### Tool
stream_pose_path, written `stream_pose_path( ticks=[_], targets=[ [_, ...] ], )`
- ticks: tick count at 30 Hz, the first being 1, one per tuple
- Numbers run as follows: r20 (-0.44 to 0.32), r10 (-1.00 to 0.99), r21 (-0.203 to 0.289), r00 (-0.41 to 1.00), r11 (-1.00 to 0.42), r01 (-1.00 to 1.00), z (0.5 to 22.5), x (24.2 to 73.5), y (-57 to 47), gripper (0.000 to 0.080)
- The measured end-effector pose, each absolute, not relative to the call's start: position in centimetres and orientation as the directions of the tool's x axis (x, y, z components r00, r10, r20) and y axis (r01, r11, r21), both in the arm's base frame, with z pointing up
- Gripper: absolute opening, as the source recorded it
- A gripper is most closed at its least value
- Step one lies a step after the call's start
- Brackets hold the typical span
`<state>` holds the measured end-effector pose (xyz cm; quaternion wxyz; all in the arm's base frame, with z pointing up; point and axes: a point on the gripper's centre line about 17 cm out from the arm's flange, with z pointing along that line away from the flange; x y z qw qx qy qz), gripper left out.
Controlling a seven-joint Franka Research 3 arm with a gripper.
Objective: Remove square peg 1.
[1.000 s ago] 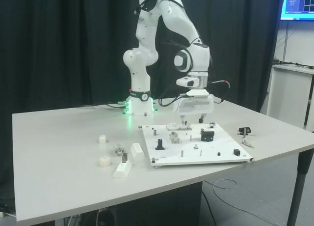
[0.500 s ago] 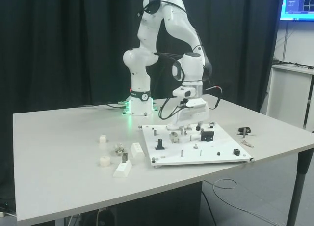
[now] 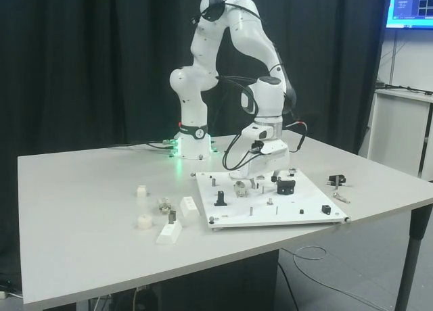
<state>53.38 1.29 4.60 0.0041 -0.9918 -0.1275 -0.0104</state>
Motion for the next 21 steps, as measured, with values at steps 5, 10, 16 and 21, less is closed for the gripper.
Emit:
stream_pose_path(
  ticks=[5,10,16,21],
  targets=[
    [0.010,0.268,-0.006,0.963,-0.963,0.268,4.4,53.3,1.2,0.0800],
    [0.001,0.275,-0.001,0.962,-0.962,0.275,4.0,53.4,0.8,0.0800],
    [-0.010,0.273,0.005,0.962,-0.962,0.273,3.4,53.5,0.5,0.0800],
    [-0.016,0.274,0.007,0.962,-0.962,0.274,3.2,53.6,0.4,0.0800]
  ],
)
